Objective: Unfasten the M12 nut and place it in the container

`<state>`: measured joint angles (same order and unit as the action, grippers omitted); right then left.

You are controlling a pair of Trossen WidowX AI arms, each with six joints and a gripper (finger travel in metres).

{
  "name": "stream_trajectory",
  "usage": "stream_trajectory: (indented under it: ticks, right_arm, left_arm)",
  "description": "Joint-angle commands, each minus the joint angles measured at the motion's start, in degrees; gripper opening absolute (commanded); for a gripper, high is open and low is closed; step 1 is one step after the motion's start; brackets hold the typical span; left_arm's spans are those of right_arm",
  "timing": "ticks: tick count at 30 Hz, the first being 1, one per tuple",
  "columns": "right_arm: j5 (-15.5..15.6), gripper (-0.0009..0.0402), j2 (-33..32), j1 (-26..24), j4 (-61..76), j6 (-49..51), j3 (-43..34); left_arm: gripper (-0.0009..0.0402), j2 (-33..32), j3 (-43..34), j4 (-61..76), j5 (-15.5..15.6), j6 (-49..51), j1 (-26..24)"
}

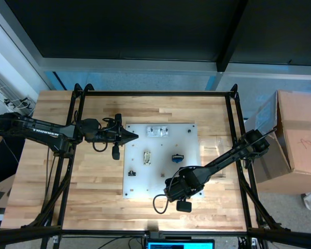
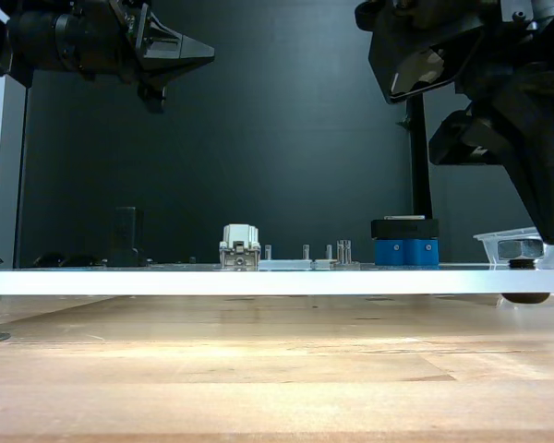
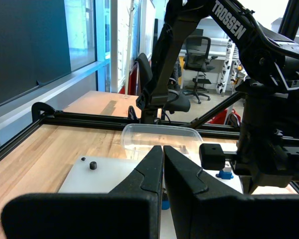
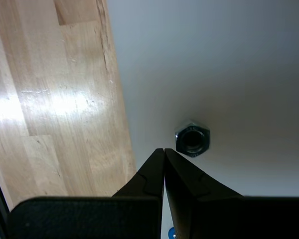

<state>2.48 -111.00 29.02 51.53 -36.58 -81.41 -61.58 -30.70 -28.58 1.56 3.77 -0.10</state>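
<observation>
The small silver nut sits on its black stud near the white board's near right edge, with a little stud showing under the nut. My right gripper hangs just above and beside the nut, shut with nothing between its fingers. In the high view the right gripper covers the nut. The clear container stands off the board's right side and looks empty. My left gripper hovers high over the board's left edge, shut and empty.
On the board stand a blue block with a black cap, a white connector, some silver pins and a black post. A black frame rail rings the table. A cardboard box stands to the right.
</observation>
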Motion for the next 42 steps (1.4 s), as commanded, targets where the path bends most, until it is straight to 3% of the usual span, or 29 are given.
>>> stream_trajectory:
  ticks: [1, 14, 15, 18, 19, 22, 24, 27, 36, 38, 42]
  right_arm:
    - [-1.7, 0.0, 0.0, 0.0, 0.3, -0.3, 0.4]
    - [-3.1, 0.0, 0.0, -0.1, 0.5, 0.6, 0.5]
    - [-4.3, 0.0, 0.0, -0.1, 1.0, 1.5, 0.5]
    - [-17.5, 0.0, 1.0, -0.1, 5.8, -2.5, 0.5]
    - [-20.0, 0.0, 1.4, -0.1, 7.0, -2.7, 0.5]
    - [-22.3, 0.0, 2.3, 0.0, 8.6, -3.5, 0.5]
    - [-21.6, 0.0, 2.6, 0.0, 8.6, -3.5, 0.5]
    - [-17.5, 0.0, 2.8, 0.0, 8.5, -3.5, 0.5]
    - [4.4, 0.0, 3.3, 0.0, 3.3, -0.9, 0.5]
    - [5.6, 0.0, 3.3, 0.1, 1.7, -0.5, 0.5]
    - [4.4, 0.0, 2.6, 0.2, 0.3, -0.4, 0.5]
  left_arm:
    - [0.0, 0.0, 0.0, 0.0, 0.0, 0.0, 0.0]
    - [0.0, 0.0, 0.0, 0.0, 0.0, 0.0, 0.0]
    - [0.0, 0.0, 0.0, 0.0, 0.0, 0.0, 0.0]
    - [0.0, 0.0, 0.0, 0.0, 0.0, 0.0, 0.0]
    - [0.0, 0.0, 0.0, 0.0, 0.0, 0.0, 0.0]
    - [0.0, 0.0, 0.0, 0.0, 0.0, 0.0, 0.0]
    - [0.0, 0.0, 0.0, 0.0, 0.0, 0.0, 0.0]
    - [0.0, 0.0, 0.0, 0.0, 0.0, 0.0, 0.0]
    - [0.0, 0.0, 0.0, -0.1, 0.0, 0.0, 0.0]
    - [0.0, 0.0, 0.0, 0.1, 0.0, 0.0, 0.0]
    - [0.0, 0.0, 0.0, 0.0, 0.0, 0.0, 0.0]
